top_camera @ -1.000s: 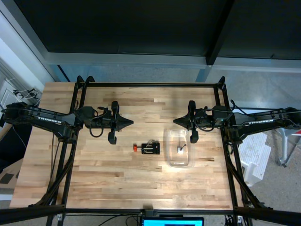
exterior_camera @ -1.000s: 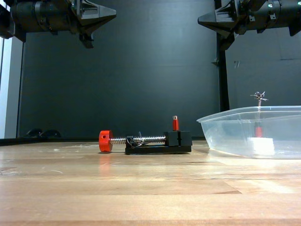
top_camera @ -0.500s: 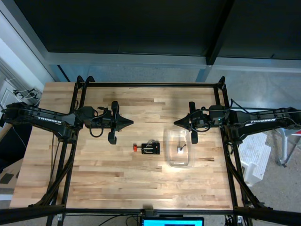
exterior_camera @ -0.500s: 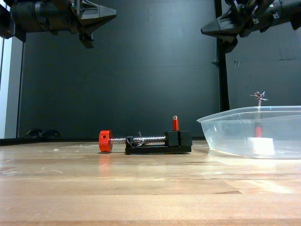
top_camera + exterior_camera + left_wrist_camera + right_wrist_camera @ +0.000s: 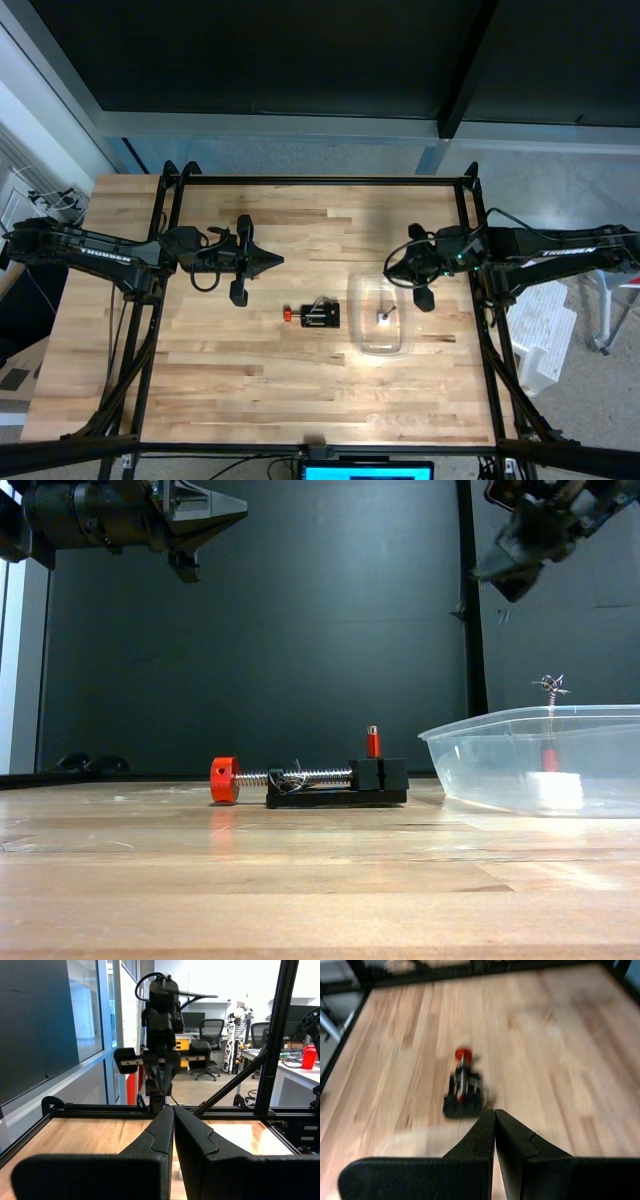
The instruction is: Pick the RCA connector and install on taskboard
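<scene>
The tiny dark RCA connector [image 5: 549, 688] is seen upright in a clear plastic tray [image 5: 381, 343], below and apart from the right gripper [image 5: 392, 275]. Its black fingers [image 5: 479, 1136] are pressed together and tilted down. The left gripper [image 5: 274, 261], likewise closed, is held high over the pale wooden desk [image 5: 250, 380]. The small black red-knobbed taskboard [image 5: 320, 315] lies beside the tray.
</scene>
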